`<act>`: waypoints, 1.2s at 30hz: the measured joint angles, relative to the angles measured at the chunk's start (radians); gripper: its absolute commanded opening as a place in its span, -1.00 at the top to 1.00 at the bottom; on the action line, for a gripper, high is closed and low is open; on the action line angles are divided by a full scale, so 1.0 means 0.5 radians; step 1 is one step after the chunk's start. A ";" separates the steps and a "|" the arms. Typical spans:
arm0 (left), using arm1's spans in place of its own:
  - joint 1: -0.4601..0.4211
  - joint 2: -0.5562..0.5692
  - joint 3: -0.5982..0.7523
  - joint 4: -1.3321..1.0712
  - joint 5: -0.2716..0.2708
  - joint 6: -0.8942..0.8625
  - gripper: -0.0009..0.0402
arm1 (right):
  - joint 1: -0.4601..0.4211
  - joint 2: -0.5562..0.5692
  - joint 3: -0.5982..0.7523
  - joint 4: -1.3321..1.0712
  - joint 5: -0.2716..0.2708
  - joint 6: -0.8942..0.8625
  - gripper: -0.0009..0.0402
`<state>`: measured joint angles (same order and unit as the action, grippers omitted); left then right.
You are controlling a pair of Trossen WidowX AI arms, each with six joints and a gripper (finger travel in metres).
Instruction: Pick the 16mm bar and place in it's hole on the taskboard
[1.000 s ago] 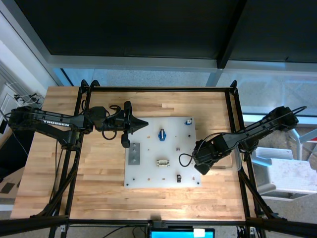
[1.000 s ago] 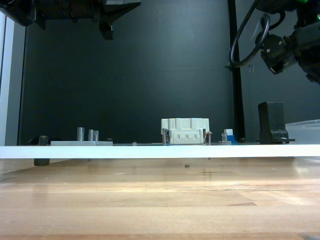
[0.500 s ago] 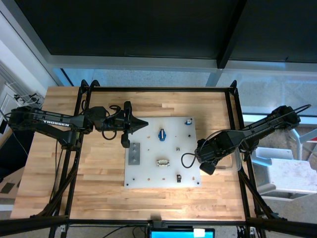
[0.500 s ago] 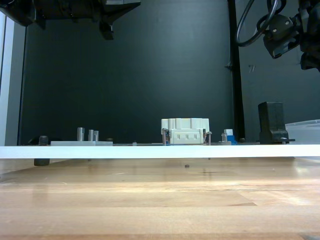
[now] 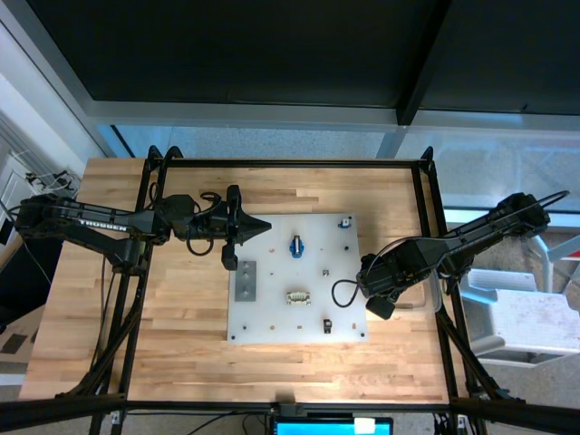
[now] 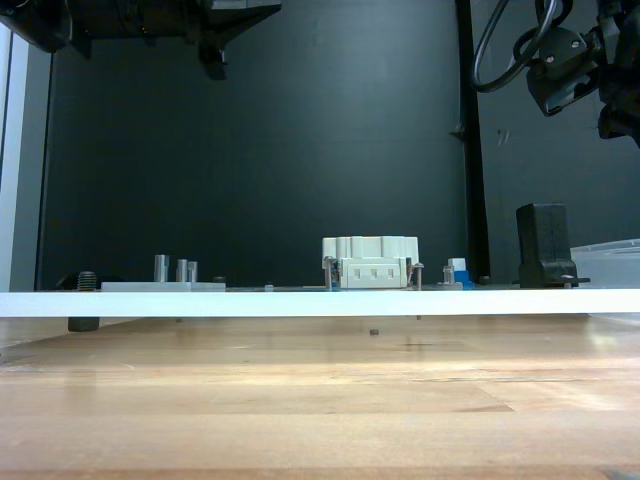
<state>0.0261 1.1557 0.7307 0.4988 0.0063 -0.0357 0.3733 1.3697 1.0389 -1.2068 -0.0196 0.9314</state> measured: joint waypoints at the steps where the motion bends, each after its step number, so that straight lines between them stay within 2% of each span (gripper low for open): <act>1: 0.000 0.000 0.000 0.000 -0.001 -0.001 0.96 | 0.000 0.003 0.000 0.003 0.000 -0.008 0.90; 6: 0.000 0.000 0.000 0.000 -0.001 -0.001 0.96 | 0.000 0.043 0.000 0.062 -0.001 -0.033 0.90; 9: 0.000 0.000 -0.001 0.000 -0.001 0.000 0.96 | -0.001 0.091 0.023 0.082 -0.005 -0.059 0.82; 21: 0.000 0.000 -0.001 0.000 0.000 -0.001 0.96 | -0.011 0.323 0.221 0.082 0.000 -0.150 -0.04; 26: 0.000 0.000 0.000 0.000 0.000 -0.001 0.96 | -0.020 0.426 0.303 0.088 0.000 -0.155 -0.30; 30: 0.000 0.000 -0.001 0.000 -0.001 0.000 0.96 | -0.027 0.463 0.325 0.096 0.001 -0.153 -0.38; 36: 0.000 0.000 0.000 0.001 0.000 -0.001 0.96 | -0.027 0.463 0.326 0.096 0.001 -0.148 -0.38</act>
